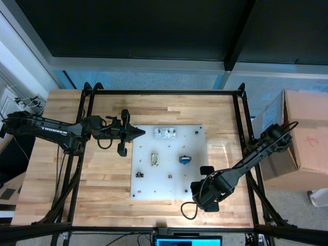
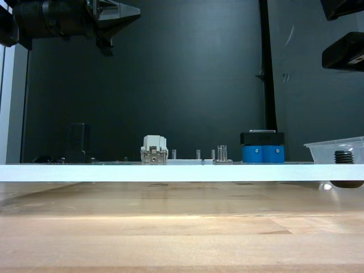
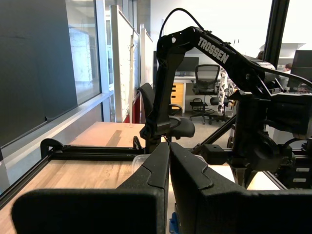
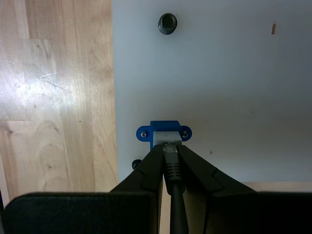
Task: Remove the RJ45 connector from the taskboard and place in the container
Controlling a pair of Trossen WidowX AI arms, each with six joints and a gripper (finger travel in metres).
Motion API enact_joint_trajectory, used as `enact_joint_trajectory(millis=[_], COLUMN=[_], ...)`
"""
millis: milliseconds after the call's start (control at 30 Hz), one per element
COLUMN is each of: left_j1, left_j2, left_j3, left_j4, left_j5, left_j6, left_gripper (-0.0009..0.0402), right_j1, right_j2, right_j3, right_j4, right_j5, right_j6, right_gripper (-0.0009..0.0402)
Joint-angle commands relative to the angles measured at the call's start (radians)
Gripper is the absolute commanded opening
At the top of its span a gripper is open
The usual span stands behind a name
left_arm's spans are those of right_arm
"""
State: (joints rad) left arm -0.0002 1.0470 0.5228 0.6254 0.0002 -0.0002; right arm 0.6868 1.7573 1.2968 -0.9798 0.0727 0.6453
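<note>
Right gripper (image 4: pixel 170 149) is clenched on the black RJ45 connector (image 4: pixel 172 166) with its trailing cable, raised above the white rectangular taskboard (image 1: pixel 154 189), clear of the board's blue socket mount (image 4: pixel 163 127). Left gripper (image 1: pixel 139 132), fingers pressed together and empty, hovers over the board's left edge. A clear plastic container (image 1: pixel 221 147) sits beside the board's right edge.

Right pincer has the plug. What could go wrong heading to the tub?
The right pincer, high over the board, pinches the plug near its tips; it could twist or slip. The trailing cord might snag. The tub has low walls, so a drop may miss. The left pincer sits shut over the board's left edge.
</note>
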Motion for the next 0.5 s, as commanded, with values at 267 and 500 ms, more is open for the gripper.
enact_joint_trajectory(millis=[267, 500], left_j1=[0.000, 0.000], left_j2=[0.000, 0.000], left_j3=[0.000, 0.000], left_j4=[0.000, 0.000], left_j5=[0.000, 0.000], left_j6=[0.000, 0.000], left_gripper=[0.0000, 0.0000], right_j1=[0.000, -0.003], right_j2=[-0.053, -0.125], right_j3=[0.003, 0.003], right_j4=[-0.016, -0.061], right_j5=[0.004, 0.005], right_j6=[0.001, 0.001], right_gripper=[0.0000, 0.0000])
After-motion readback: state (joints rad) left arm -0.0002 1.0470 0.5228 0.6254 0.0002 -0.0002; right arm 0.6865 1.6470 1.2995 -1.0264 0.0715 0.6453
